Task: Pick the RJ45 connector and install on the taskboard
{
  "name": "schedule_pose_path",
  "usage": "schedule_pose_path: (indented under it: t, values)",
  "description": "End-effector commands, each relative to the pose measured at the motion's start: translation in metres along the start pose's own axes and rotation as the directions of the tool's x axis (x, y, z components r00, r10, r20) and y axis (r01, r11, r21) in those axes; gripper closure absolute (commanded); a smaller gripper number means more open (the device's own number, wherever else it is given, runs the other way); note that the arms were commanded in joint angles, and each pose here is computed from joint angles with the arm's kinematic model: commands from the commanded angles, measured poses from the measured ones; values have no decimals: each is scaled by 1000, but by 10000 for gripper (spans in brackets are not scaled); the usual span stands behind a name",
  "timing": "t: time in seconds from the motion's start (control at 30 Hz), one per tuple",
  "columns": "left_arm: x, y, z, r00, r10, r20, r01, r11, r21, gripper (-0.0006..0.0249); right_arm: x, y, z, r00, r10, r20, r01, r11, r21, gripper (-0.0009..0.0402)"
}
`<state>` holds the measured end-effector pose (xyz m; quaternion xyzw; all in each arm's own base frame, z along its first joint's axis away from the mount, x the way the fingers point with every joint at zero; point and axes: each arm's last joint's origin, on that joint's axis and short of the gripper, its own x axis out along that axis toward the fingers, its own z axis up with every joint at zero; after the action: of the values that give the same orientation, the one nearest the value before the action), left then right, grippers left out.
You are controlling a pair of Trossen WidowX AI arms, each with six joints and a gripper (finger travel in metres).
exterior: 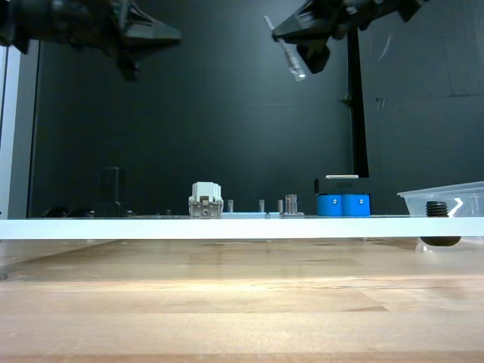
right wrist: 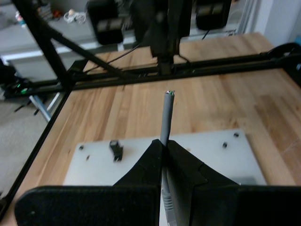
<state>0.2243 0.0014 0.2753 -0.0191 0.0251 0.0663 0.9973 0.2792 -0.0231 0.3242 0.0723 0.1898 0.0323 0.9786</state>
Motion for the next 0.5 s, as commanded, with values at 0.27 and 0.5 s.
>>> schedule_pose_path:
  t: [0.27,0.5]
  values:
    - [52,-5,-19,999,7,-38,-6,1000,9,61,7,-2,19,974,89,210,-83,996,-38,393]
    - [88,-6,-17,998,18,-62,-17,1000,17,36,6,-3,22,963,124,238,-118,992,-41,393]
